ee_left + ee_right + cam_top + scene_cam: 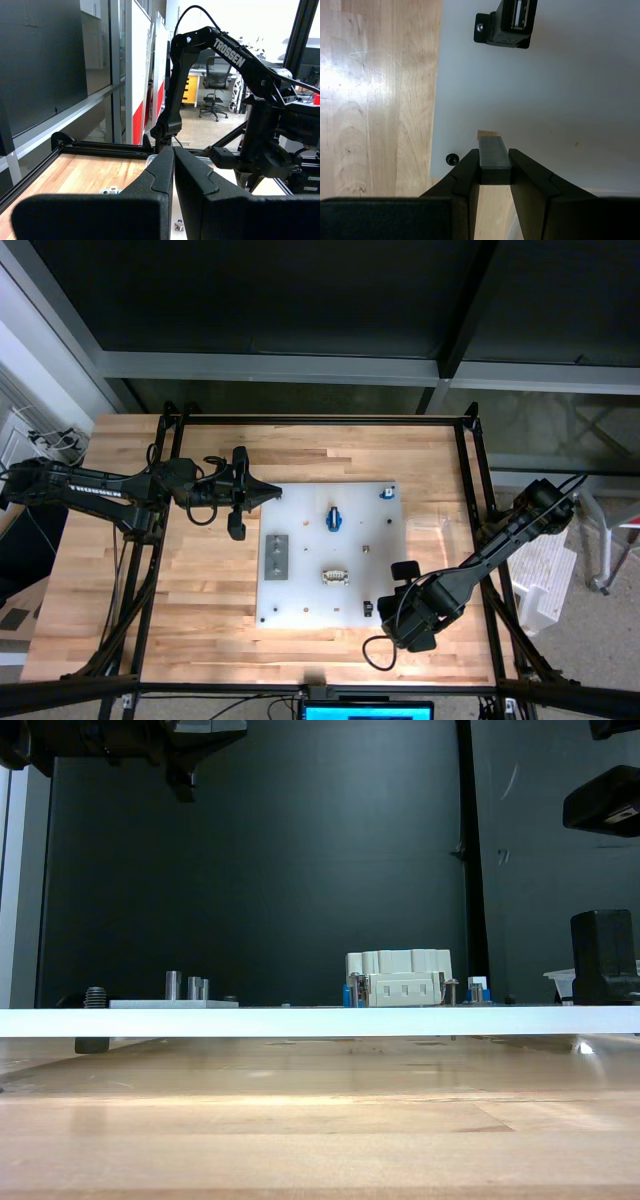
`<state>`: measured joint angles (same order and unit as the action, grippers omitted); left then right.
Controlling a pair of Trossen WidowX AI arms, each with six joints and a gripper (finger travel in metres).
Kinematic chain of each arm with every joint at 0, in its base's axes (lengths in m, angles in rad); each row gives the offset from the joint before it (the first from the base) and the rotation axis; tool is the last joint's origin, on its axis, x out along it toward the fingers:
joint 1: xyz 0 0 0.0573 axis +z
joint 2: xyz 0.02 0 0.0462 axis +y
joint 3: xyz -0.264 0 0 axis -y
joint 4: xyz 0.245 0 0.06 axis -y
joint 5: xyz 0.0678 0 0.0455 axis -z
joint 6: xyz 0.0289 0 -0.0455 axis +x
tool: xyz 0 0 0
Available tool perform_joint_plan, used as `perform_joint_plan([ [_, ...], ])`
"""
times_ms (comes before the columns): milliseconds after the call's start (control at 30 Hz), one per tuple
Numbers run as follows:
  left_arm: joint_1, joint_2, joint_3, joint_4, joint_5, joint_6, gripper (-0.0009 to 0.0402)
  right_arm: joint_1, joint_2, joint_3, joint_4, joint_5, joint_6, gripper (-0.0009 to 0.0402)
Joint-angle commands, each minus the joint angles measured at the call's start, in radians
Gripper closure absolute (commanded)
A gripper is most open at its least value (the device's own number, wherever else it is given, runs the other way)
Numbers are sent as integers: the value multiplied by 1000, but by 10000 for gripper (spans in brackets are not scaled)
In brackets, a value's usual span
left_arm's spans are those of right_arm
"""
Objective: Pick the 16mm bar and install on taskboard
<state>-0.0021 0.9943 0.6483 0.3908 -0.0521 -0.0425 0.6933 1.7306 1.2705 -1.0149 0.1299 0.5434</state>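
Pickup looks done: the 16mm bar [494,162] sits clamped in the right tool [494,152] over the taskboard [560,100] near its corner; seating it is yet to do. The left tool [268,494], clenched on nothing, hangs high by the board's left edge.

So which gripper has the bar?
The right gripper, jaws shut on the 16mm bar over the taskboard's near-right corner; the left gripper, by the far-left corner, is shut, empty.

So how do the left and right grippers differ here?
The left gripper is shut on nothing; the right gripper is shut on the 16mm bar. The left gripper points level by the taskboard's far left corner; the right gripper points down over its near right corner. Both are black.
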Motion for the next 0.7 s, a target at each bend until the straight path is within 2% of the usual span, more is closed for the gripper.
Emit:
perform_joint_plan([
  [33,0,0,0,0,0,0,393,1,0,-6,10,0,0,389],
  [700,0,0,0,0,0,0,393,1,0,-37,42,0,-1,389],
])
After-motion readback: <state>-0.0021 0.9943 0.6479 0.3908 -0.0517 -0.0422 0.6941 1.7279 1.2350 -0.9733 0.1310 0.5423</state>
